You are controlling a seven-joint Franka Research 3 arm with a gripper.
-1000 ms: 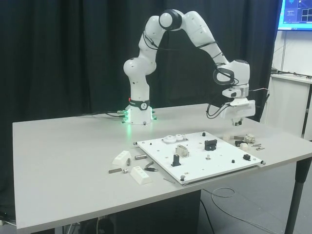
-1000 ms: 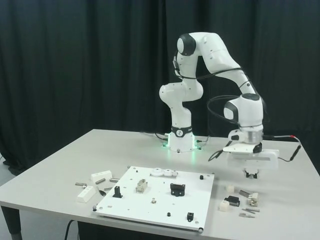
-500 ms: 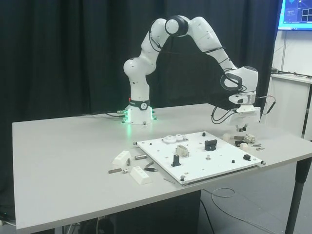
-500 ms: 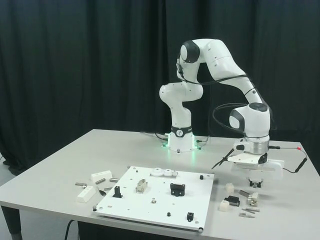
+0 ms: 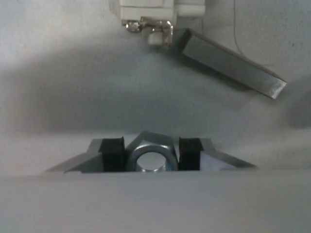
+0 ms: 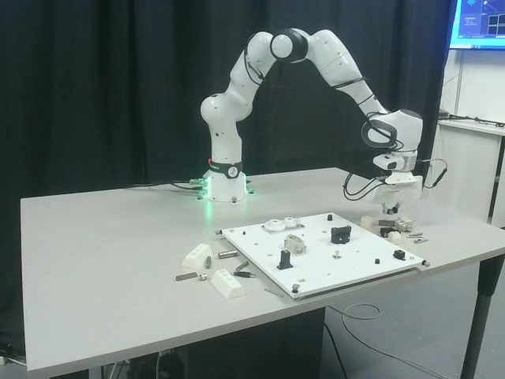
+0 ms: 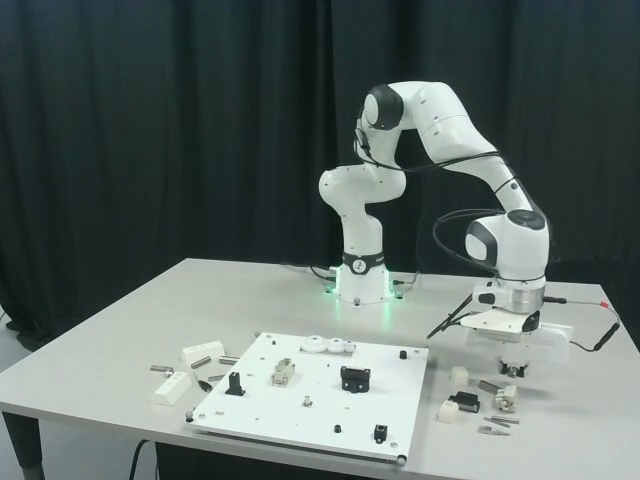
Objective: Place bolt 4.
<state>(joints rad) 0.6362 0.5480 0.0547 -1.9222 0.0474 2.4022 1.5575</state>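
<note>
I am hovering my gripper (image 5: 150, 154) low over the grey table (image 6: 102, 237), off the far side of the white board (image 7: 300, 415), its fingers (image 5: 112, 154) pinching the hexagonal head of the bolt (image 5: 151, 156) between them, with a grey bar (image 5: 232, 63) and a white block (image 5: 158, 14) lying just beyond.

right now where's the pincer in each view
First room view: the pincer hangs low at the far right, over the small parts beside the white board.
Second room view: the pincer sits at the right, just above the same loose parts.
Wrist view: the pincer is at the lower middle, its black pads on either side of a hex bolt head.
Shared landmark: the grey bar lying nearby.
</note>
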